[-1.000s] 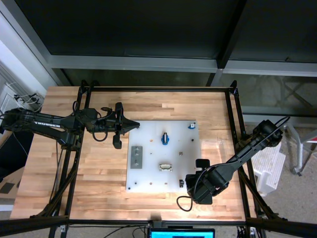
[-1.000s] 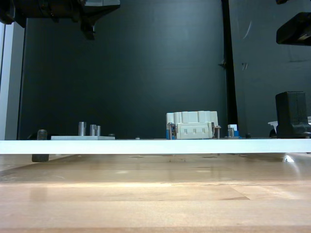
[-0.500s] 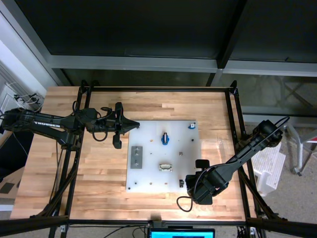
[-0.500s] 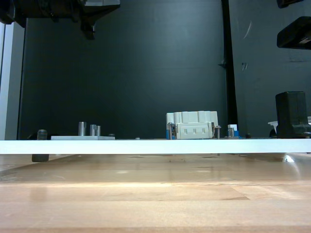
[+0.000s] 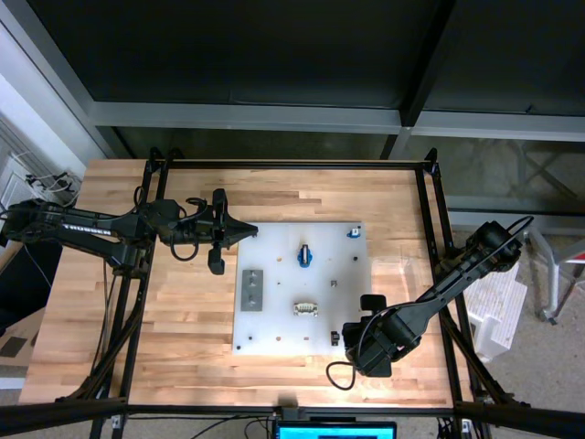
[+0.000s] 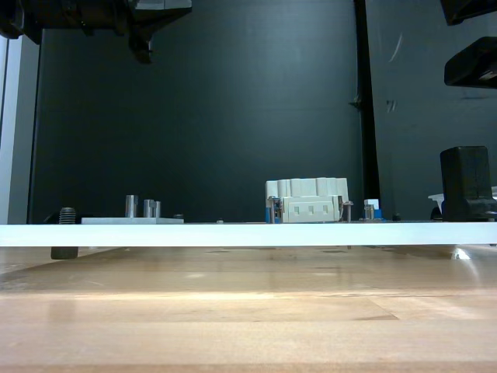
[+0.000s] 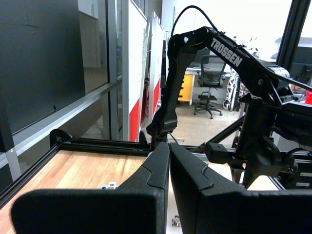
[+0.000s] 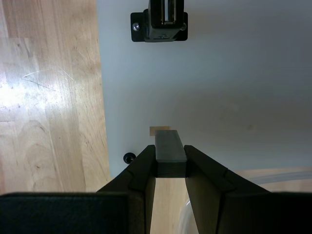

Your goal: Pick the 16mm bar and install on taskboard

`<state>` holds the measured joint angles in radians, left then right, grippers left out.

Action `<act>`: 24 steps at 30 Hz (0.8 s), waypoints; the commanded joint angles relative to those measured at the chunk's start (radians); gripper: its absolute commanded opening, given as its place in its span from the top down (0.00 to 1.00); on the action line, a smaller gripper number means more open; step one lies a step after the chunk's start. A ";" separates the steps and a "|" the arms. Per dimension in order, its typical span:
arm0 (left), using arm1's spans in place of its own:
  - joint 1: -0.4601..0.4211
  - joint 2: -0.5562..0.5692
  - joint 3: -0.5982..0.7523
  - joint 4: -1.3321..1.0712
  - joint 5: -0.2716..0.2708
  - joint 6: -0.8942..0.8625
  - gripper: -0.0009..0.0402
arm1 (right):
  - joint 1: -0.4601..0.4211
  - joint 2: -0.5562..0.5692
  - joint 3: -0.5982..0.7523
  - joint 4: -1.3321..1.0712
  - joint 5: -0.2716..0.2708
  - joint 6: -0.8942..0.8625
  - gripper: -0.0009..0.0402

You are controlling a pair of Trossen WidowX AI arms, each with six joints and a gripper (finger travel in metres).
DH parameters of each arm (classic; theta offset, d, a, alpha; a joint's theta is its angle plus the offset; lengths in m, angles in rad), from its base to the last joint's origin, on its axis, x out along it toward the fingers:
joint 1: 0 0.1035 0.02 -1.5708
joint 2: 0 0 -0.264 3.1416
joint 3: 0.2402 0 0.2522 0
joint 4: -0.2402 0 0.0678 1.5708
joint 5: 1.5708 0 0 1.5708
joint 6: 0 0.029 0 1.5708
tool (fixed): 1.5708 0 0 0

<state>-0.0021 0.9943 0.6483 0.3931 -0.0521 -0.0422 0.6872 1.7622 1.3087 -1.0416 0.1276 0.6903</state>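
- We have the 16mm bar [image 8: 170, 153] picked up: the right end effector [image 8: 170, 165] is squeezed tight on it, one finger on each side
- The bar hangs above the near right corner of the white taskboard [image 8: 219, 87], close to where the board meets the wooden surface [image 8: 48, 97], and it is not in any seat yet
- Its tip points at a small tan spot [image 8: 159, 130] on the board, with a black holder [image 8: 159, 19] farther on
- The left end effector [image 7: 169, 146] is clenched on nothing, up in the air by the board's far left corner
- We think the picking is done, and lowering the bar into its place is what is left
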 commanded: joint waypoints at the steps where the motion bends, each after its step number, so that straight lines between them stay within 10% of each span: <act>1: 0.000 0.000 0.000 0.000 0.000 0.000 0.98 | 0.000 0.000 -0.005 0.011 0.000 0.000 0.96; 24: 0.000 0.000 0.000 0.000 0.000 0.000 0.98 | 0.000 0.000 -0.025 0.031 -0.016 0.000 0.96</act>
<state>-0.0021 0.9943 0.6479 0.3931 -0.0517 -0.0422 0.6872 1.7618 1.2861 -1.0100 0.1112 0.6895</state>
